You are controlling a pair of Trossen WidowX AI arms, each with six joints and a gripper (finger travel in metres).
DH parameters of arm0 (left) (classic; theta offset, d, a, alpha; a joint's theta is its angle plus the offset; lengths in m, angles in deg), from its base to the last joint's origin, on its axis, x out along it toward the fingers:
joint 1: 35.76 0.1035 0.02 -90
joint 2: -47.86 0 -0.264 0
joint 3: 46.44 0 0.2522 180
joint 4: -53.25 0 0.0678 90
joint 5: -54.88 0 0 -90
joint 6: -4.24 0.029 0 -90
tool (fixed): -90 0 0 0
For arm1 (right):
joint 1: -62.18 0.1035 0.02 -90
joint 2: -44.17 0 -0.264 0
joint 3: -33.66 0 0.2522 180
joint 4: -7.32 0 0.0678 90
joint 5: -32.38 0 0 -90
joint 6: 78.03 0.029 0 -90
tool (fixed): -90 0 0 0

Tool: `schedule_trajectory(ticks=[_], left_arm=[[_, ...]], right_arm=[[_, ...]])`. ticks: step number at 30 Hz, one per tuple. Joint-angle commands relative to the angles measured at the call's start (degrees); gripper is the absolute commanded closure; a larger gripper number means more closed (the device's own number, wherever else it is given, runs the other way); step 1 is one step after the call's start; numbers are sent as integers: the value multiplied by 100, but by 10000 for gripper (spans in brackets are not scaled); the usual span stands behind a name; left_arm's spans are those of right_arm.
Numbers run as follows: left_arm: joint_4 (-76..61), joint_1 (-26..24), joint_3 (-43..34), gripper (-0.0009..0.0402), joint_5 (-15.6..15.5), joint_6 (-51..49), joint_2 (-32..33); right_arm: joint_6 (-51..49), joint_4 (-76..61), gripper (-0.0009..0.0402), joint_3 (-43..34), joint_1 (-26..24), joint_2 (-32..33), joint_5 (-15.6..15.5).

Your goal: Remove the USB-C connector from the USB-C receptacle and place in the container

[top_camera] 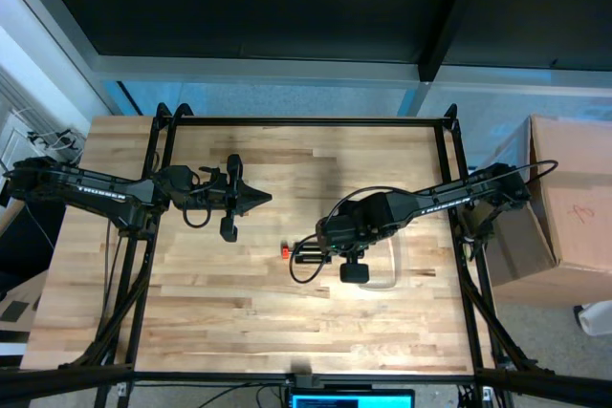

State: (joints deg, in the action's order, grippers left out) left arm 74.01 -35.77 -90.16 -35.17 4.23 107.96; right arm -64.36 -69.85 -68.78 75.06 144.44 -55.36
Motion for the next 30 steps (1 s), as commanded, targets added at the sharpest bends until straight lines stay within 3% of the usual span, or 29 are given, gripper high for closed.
schedule_trajectory(ticks=[1, 15, 30], left_arm=[[0, 2, 0, 393, 2, 0, 2], [0, 2, 0, 393, 2, 0, 2], [0, 0, 0, 393, 2, 0, 2]], right_arm=[[-2, 4, 379, 4, -57, -46, 122], [-66, 131, 225, 4, -192, 48, 120], [-319, 531, 227, 66, -203, 527, 118]])
